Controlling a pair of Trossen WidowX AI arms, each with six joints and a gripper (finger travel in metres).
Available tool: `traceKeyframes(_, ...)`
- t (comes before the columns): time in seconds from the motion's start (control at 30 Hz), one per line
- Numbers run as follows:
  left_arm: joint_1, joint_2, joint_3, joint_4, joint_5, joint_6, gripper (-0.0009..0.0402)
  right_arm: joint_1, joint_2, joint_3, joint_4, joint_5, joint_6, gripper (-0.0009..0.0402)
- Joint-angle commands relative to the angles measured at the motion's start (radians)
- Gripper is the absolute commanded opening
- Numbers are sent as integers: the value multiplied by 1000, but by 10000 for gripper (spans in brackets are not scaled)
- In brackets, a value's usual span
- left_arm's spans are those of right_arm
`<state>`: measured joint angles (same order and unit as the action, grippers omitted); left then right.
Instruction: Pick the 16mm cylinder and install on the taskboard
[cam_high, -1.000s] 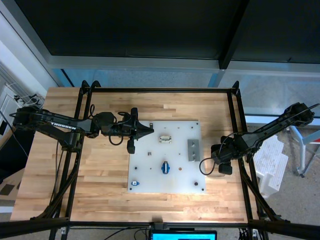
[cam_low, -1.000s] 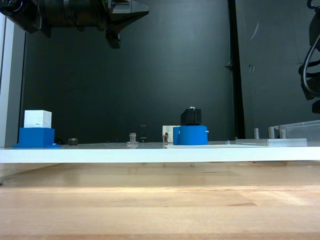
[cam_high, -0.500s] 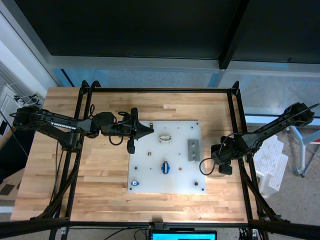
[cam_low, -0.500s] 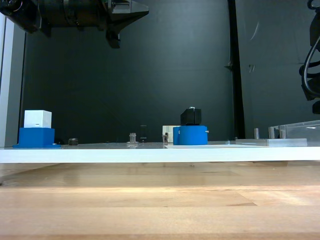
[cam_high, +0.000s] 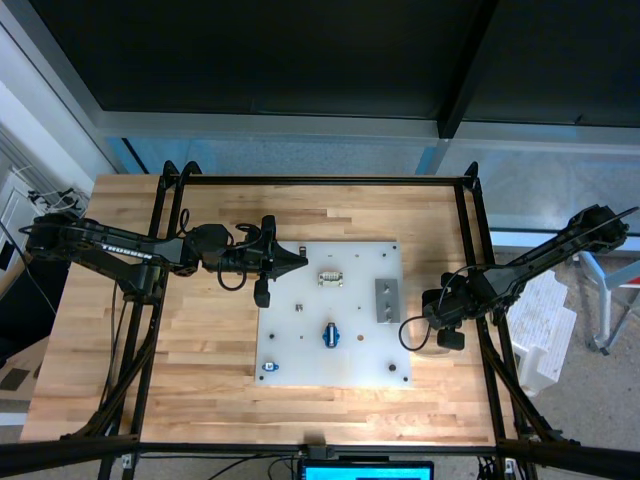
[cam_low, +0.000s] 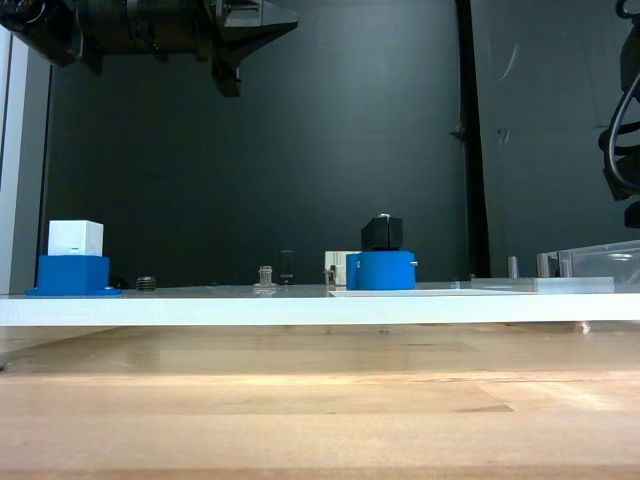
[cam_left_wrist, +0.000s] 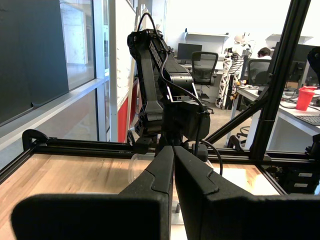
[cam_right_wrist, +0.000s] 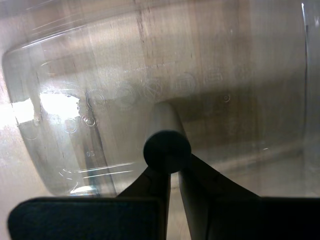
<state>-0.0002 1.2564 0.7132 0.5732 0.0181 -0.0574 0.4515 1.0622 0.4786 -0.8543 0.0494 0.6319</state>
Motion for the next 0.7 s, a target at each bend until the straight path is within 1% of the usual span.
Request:
traceKeyframes(0.03,0,0,0,0,0,0,0,1,0,0,0,1,0,-2)
traceKeyframes(0.13,0,0,0,0,0,0,0,1,0,0,0,1,0,3)
traceKeyframes(0.7,0,0,0,0,0,0,0,1,0,0,0,1,0,0)
